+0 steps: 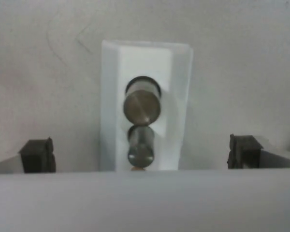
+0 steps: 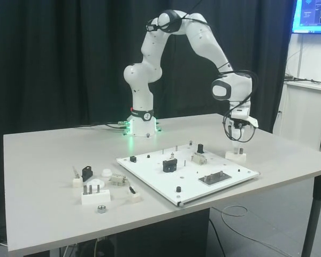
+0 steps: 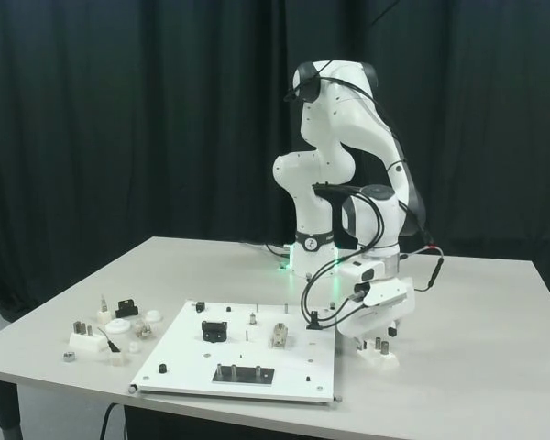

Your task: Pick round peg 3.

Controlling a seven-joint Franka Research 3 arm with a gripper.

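Observation:
A small white holder block (image 1: 176, 96) stands on the grey table and carries two upright grey metal round pegs. In the wrist view the thicker peg (image 1: 142, 106) and the thinner peg (image 1: 141, 147) sit one behind the other. My gripper (image 1: 141, 153) hangs open straight above them, with one black fingertip (image 1: 37, 155) on each side of the block and well apart from it. From the first room view the gripper (image 2: 236, 133) hovers just over the block (image 2: 235, 156) at the table's right side. The second room view shows the gripper (image 3: 383, 330) over the same block (image 3: 378, 355).
A white assembly board (image 2: 224, 184) with black and metal fittings lies beside the block. At the table's left are another white peg holder (image 2: 94, 196), a nut (image 2: 101, 209) and a black part (image 2: 87, 172). The arm's base (image 2: 140, 124) glows green at the back.

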